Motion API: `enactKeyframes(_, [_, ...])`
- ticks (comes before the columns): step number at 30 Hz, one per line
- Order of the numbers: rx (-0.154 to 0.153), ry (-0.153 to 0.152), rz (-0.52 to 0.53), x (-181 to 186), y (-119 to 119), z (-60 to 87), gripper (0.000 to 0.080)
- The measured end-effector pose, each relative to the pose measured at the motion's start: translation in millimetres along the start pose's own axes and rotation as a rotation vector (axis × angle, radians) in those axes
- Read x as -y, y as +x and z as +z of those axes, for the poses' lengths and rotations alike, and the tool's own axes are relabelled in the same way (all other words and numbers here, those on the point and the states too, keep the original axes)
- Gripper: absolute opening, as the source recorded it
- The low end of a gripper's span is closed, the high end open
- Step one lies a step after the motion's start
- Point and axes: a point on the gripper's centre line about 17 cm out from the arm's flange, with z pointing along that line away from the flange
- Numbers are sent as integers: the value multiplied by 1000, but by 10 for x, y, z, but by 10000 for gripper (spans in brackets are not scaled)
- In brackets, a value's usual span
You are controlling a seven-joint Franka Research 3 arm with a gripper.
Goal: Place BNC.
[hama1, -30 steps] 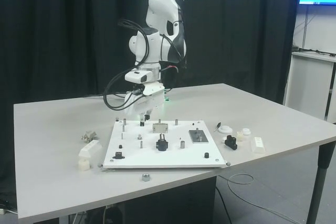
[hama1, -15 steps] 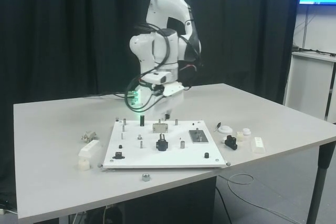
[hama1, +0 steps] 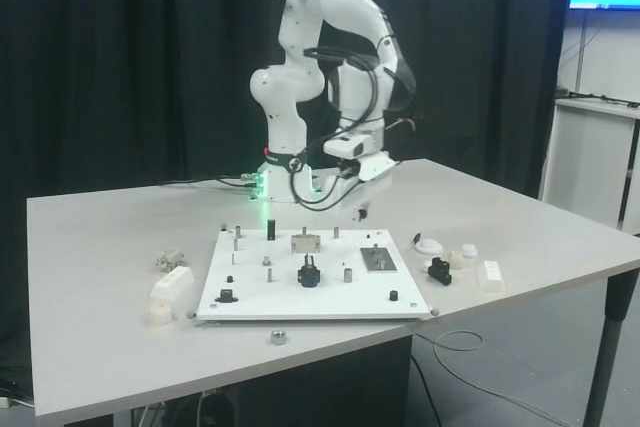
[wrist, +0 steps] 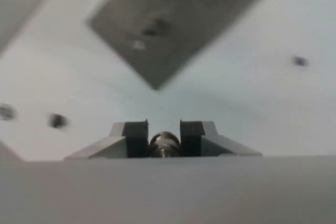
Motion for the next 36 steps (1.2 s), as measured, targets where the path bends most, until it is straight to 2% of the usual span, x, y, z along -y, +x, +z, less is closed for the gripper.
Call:
enactKeyframes(7, [18,15,7,508,102,90,125])
enactKeyframes(14, [23,13,14,1018,251,176,125])
enactKeyframes(30, [-2,-11,37,2275,606,381,125])
enactKeyframes(36, [-21,-29,48,2612,674,483,125])
